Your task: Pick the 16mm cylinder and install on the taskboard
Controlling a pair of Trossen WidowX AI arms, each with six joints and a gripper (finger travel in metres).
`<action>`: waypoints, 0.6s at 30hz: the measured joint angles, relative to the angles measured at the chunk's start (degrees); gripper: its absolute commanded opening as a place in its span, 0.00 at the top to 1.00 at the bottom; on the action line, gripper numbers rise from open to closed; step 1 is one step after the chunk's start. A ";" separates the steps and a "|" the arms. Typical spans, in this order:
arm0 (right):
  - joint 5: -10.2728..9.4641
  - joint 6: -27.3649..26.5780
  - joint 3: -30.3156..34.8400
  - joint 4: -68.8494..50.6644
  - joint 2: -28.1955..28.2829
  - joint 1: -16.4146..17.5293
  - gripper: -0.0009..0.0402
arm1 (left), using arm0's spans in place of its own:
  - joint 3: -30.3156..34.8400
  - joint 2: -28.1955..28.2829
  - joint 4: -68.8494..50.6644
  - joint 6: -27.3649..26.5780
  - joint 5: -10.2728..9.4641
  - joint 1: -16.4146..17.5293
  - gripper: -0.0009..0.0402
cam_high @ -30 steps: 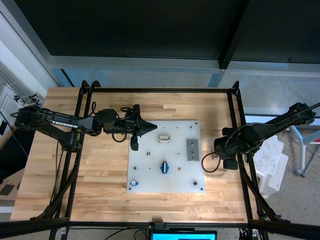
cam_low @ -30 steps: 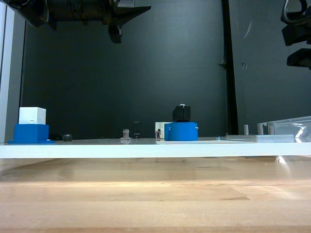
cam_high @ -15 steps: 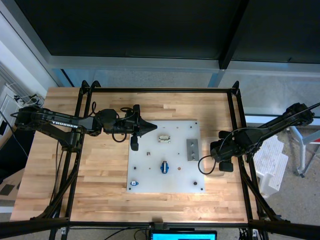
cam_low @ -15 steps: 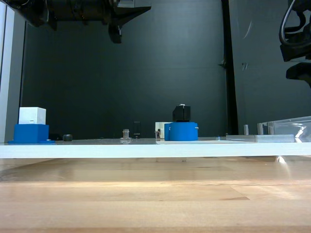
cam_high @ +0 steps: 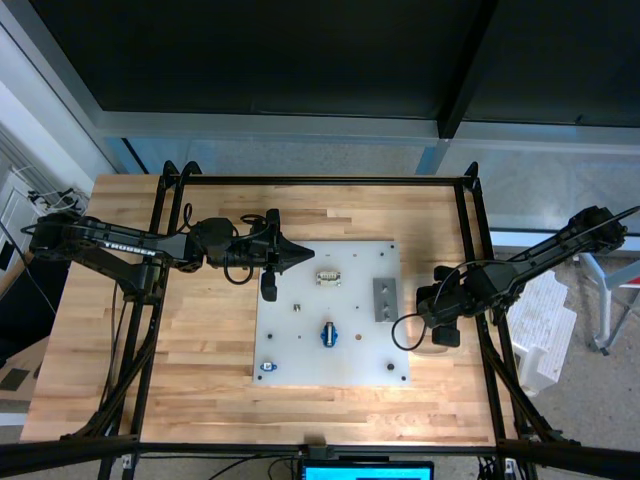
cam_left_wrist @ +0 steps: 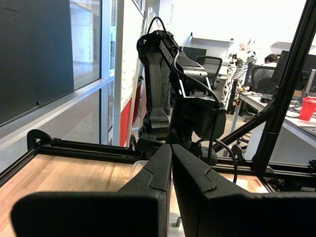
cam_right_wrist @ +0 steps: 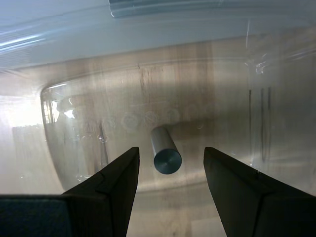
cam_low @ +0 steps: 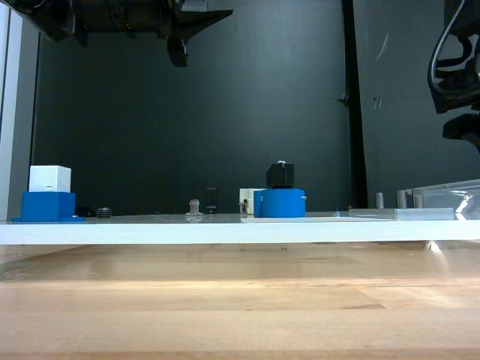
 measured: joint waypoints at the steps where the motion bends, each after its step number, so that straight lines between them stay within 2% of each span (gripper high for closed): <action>1: -0.02 0.04 -0.37 0.63 -0.02 0.02 0.55 | -0.02 0.00 0.00 0.00 0.02 0.00 0.98; 18: -0.52 0.00 -3.23 4.11 -0.02 0.37 0.63 | 0.00 0.00 0.00 0.00 0.00 0.00 0.98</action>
